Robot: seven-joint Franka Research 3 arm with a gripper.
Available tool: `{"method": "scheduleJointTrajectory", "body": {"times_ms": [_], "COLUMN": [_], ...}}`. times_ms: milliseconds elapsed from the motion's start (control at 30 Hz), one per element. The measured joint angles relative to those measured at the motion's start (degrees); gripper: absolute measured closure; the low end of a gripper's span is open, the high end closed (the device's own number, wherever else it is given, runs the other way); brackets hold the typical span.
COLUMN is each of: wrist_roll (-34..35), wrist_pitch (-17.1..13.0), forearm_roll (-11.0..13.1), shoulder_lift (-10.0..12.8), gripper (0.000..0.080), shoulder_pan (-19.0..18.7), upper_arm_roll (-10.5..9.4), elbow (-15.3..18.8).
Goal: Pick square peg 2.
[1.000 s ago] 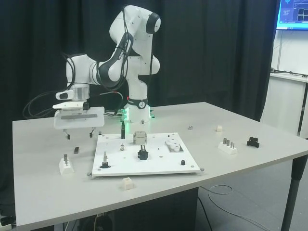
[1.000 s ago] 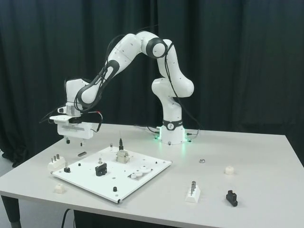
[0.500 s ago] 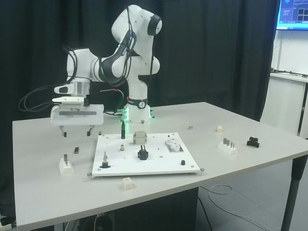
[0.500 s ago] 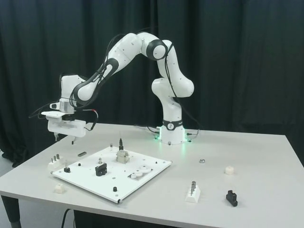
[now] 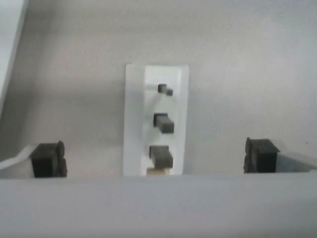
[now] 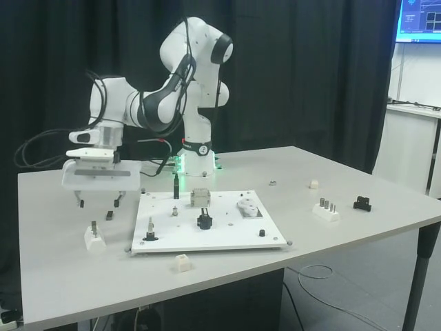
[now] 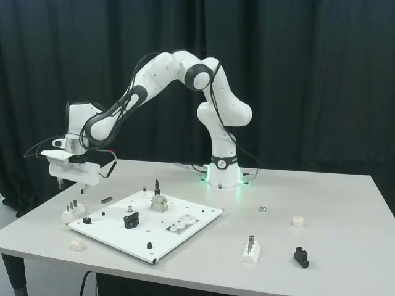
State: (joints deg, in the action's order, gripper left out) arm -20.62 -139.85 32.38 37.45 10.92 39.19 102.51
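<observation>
Square peg 2 [image 5: 163,123] — by judgement the middle one of three black pegs, upright in a row in the white holder [image 5: 156,119]. Cannot tell the numbering for certain; no label to be seen. Holder on the grey counter [image 6: 55,276], just beside the white board [image 6: 227,231], toward the counter's side away from the robot base.

Claw [image 6: 96,201] opened wide, holding nothing. In the wrist view, black fingertips [image 5: 47,159] well apart, one on each side of the holder, all three pegs in the gap between.

Compared with a second ago: claw carried away from the board's corner and outward, also a little lower. Now hanging above the holder, clearly apart from it — not yet touching any peg.

Meaning for the task: travel part nearly finished, grasp not yet begun. Next, probably, a straight descent with the middle peg between the pads, then closing. Main risk, as it seems: neighbours close on both sides in the row, so a small error along the row could catch the wrong peg or knock one. Holder apparently loose on the counter, so may shift if pushed sideways.
</observation>
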Motion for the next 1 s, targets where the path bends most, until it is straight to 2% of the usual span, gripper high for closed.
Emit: {"method": "scheduleJointTrajectory", "body": {"times_ms": [267,467,667,1000], "wrist_roll": [0.17,0.17,0.16,0.16], "wrist_pitch": [3.81,6.38,7.98,8.45], "forearm_roll": [1.11,1.13,1.13,1.14], "shoulder_lift": [4.27,6.1,7.07,7.56], "gripper": [0.0003,0.0003,0.0003,0.0003], "shoulder_pan": [2.89,4.68,5.73,7.11], "upper_arm_roll": [-1.56,-2.41,-2.81,-4.24], "elbow": [-5.82,-8.62,-9.68,-9.83]}}
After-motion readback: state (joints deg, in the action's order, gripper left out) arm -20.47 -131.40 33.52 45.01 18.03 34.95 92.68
